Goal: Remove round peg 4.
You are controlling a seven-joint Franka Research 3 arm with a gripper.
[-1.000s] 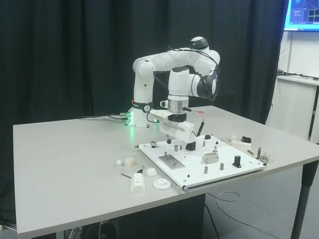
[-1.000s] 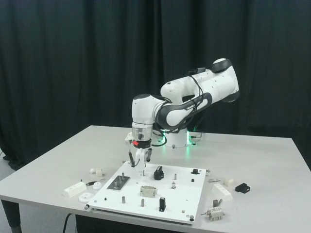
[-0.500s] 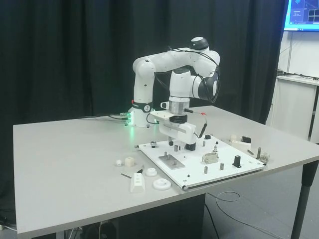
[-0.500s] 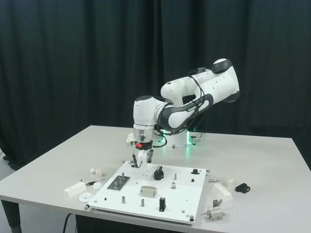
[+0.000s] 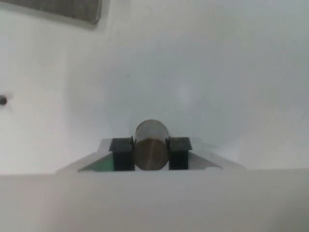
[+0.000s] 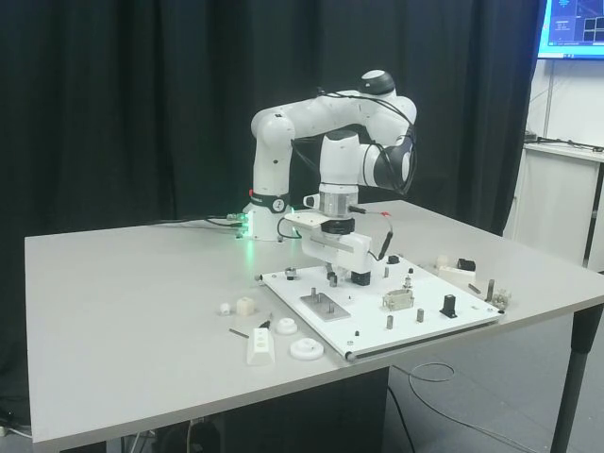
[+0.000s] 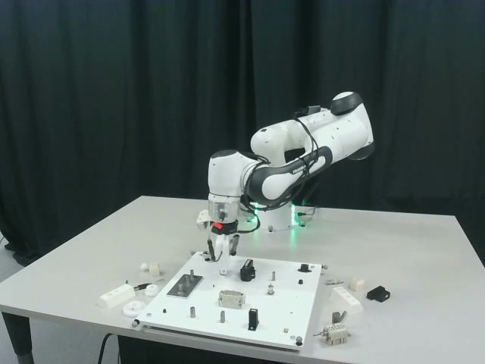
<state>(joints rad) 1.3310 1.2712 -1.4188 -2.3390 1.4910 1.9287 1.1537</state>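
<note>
Wrist view: a grey round peg (image 5: pixel 151 147) is seen end-on, clamped between the two black fingertips (image 5: pixel 121 153) of the gripper (image 5: pixel 151 153). The jaws are closed to the peg's width, one pad touching each side of it. Below the peg lies the white board (image 5: pixel 203 72), and a grey plate (image 5: pixel 58 8) is cut off at the frame's edge.

From the first room view, the gripper (image 6: pixel 332 275) is seen pointing straight down over the back part of the board (image 6: pixel 425 326), with the peg (image 6: pixel 332 280) held upright at its tip, just above the board or still touching it; which of the two cannot be told. The grey plate (image 6: pixel 325 304) lies on the board at 6 o'clock from the gripper, close by. A black block (image 6: pixel 360 277) stands at 3 o'clock, just beside it. A black clip (image 6: pixel 449 305) stands near the board's right end, well apart. On the table (image 6: pixel 123 283), at 8 o'clock from the gripper, loose white parts are scattered, among them a gear (image 6: pixel 306 350) and a long block (image 6: pixel 260 346).

From the second room view, the gripper (image 7: pixel 223 260) is seen near the board's (image 7: pixel 295 315) far edge, the black block (image 7: pixel 247 271) at 4 o'clock from it. Green light (image 7: pixel 254 227) shows at the arm's base.
</note>
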